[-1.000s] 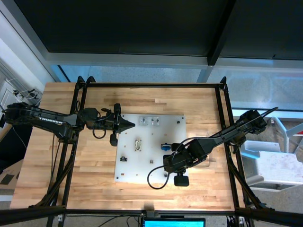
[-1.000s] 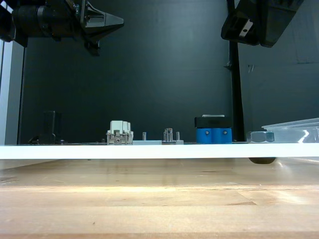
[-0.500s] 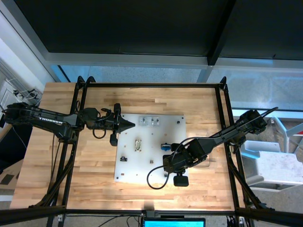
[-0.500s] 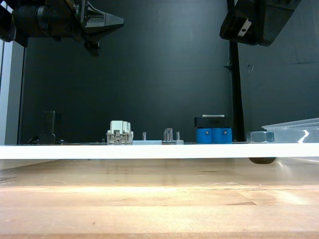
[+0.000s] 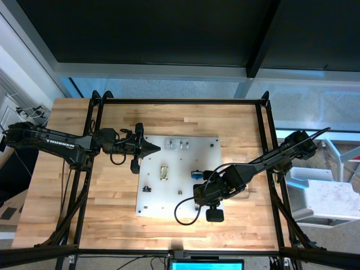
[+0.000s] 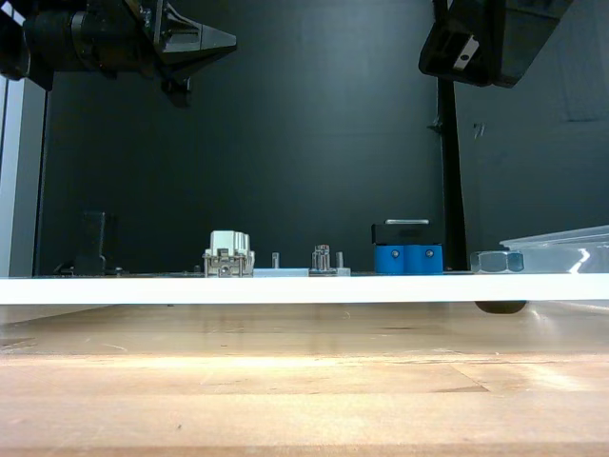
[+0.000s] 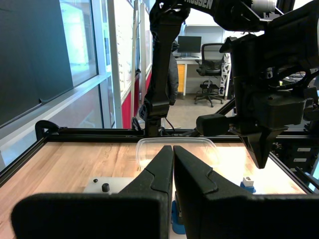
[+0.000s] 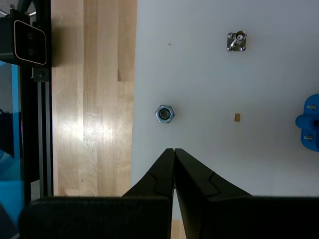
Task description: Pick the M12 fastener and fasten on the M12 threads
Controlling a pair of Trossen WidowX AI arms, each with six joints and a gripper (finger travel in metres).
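**Right end effector shut and empty above the nut**

Room first. The tiny silver hexagonal nut [image 8: 164,114] sits close to the edge of the white task board [image 8: 224,164]. There is bare board all round it, and the wooden counter [image 8: 94,99] lies just past that edge. A small silver square connector [image 8: 236,41] and a blue plastic part [image 8: 309,130] are both well apart from it.

From table height I see the nut seated right down at the board, in front of the clear plastic tray [image 6: 561,249]. Through the right wrist camera a dark core fills its bore, so I read it as on its stud.

My right end effector [image 8: 174,150] hangs high above it, tips pressed together and holding nothing. It points straight down, with the arm reaching in from the right. The left end effector [image 7: 173,148] is likewise closed and empty, held level and high over the board's far left edge.
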